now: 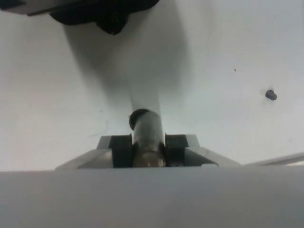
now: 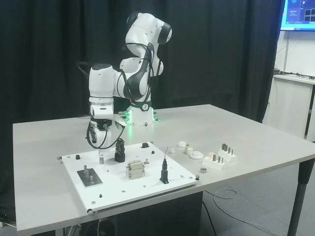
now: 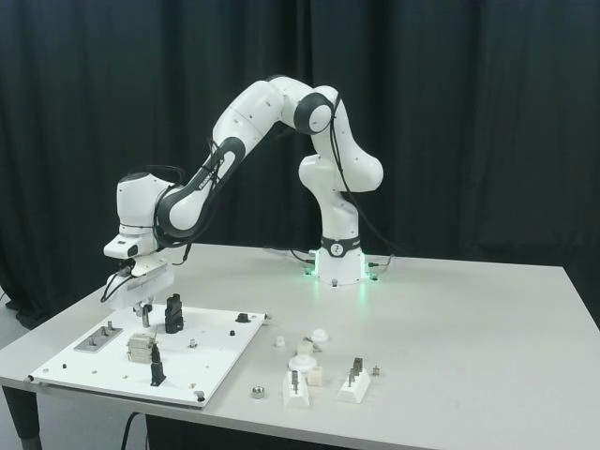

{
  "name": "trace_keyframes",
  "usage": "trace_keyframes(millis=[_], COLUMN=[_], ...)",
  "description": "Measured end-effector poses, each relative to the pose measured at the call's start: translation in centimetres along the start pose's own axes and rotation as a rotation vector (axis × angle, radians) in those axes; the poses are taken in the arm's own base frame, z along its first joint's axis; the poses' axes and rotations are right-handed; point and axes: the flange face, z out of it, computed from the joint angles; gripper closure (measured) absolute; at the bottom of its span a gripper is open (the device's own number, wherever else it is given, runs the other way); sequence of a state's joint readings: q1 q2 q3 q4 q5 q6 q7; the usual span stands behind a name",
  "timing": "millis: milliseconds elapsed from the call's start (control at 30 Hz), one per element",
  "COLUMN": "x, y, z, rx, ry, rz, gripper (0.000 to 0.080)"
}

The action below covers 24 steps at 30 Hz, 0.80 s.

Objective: Insert round peg 4.

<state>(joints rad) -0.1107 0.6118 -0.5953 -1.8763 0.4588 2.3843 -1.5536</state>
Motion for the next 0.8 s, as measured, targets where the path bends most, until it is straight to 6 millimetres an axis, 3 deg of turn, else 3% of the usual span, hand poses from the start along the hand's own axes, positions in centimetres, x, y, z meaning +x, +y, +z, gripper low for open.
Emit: trace_keyframes(millis=[800], x=[-0.16], y=[-0.08], z=[0.04], rx=[0.016], ry=[-0.001], rz=[0.003], gripper=[0.066])
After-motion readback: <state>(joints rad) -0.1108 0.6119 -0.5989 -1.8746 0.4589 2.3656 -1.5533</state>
